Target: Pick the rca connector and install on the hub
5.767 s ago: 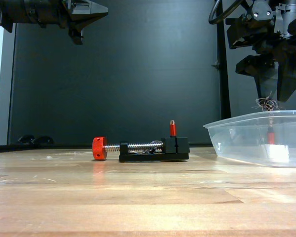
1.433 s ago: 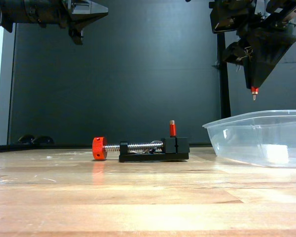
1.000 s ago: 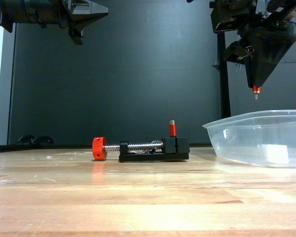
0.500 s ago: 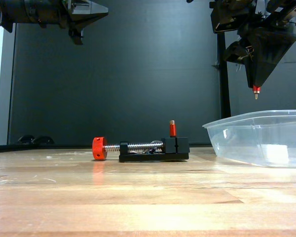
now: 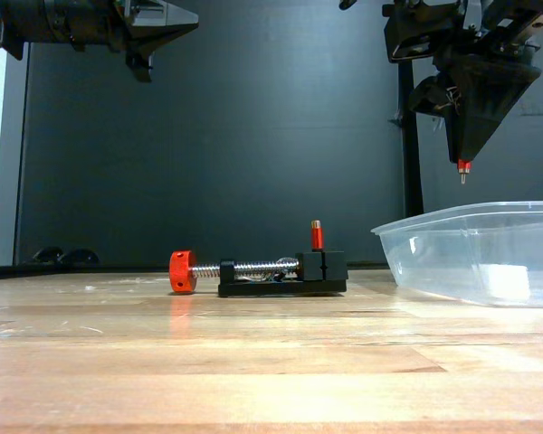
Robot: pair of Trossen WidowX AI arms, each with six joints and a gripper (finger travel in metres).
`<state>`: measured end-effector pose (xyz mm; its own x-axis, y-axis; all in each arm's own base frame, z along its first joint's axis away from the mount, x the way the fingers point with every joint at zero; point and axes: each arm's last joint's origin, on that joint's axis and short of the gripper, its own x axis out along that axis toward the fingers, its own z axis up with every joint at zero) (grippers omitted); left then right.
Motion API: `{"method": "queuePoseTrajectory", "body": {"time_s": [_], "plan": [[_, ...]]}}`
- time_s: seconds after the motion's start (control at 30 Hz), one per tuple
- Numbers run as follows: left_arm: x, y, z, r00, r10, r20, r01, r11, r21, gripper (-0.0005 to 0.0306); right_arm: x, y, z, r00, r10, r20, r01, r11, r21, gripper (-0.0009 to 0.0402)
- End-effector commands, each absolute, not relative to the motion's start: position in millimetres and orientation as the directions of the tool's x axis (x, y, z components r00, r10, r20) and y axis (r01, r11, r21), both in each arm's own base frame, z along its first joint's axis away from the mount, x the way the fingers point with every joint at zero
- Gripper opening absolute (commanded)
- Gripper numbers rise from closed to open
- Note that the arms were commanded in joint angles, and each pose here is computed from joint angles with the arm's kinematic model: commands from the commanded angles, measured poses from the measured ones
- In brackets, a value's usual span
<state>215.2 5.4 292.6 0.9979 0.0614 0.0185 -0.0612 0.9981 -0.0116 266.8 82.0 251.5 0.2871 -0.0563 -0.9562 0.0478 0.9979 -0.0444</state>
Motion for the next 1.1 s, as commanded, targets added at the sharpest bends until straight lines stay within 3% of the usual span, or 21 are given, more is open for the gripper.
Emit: {"method": "queuePoseTrajectory", "body": {"time_s": [0.03, 1.1], "plan": [[215.2, 5.4, 292.7, 0.99794, 0.061, 0.019, -0.061, 0.99806, -0.012, 0.0001, 273.1, 83.7, 252.4, 0.287, -0.055, -0.956, 0.049, 0.998, -0.043, 0.0], [215.2, 5.4, 292.7, 0.99794, 0.061, 0.019, -0.061, 0.99806, -0.012, 0.0001, 346.3, 94.3, 245.6, 0.28, -0.062, -0.958, 0.082, 0.996, -0.041, 0.0]]}}
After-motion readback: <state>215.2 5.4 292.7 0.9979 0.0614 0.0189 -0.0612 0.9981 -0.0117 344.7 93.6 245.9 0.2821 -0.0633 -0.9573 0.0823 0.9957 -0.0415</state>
